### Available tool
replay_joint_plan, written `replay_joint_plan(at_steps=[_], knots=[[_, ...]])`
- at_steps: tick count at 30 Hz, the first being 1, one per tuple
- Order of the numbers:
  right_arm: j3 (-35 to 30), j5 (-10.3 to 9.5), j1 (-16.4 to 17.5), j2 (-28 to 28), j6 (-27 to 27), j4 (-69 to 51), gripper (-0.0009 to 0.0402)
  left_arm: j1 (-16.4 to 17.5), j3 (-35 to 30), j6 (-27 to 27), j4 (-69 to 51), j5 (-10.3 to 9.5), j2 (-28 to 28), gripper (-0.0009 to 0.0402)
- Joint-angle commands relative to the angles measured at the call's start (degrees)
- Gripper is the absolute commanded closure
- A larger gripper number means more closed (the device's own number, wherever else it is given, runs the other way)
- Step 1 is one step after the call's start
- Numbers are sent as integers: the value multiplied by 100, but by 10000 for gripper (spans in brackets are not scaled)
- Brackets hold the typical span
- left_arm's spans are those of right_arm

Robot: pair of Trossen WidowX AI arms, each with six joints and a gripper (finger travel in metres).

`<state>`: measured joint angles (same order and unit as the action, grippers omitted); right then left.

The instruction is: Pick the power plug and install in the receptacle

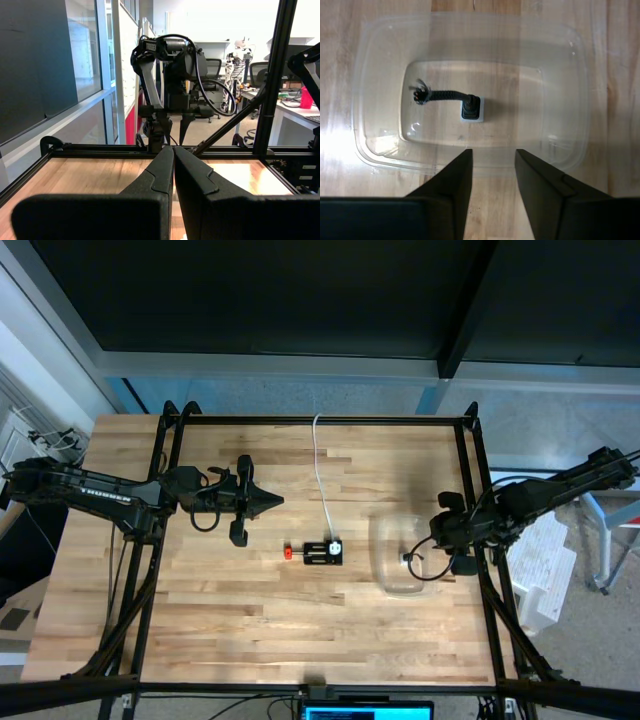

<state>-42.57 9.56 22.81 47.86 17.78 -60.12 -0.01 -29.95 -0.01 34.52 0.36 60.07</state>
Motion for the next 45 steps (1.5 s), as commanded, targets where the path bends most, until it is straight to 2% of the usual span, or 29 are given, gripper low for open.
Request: replay_joint_plan(at_steps=[1,12,15,22,25,28,45], knots=[[133,-4,57,94,46,232,239,2,0,2,0,2,2,393],[188,101,81,706,317,595,205,2,0,2,0,2,2,393],[190,195,85,896,424,750,203,2,0,0,0,2,2,393],[195,201,85,1283,461,1117,203,0,0,2,0,2,2,393],[195,295,85,1414,555,1213,203,2,0,2,0,2,2,393],[205,293,85,1552,595,1226,203,2,0,2,0,2,2,393],[522,293,160,1480,754,1628,204,2,0,0,0,2,2,393]])
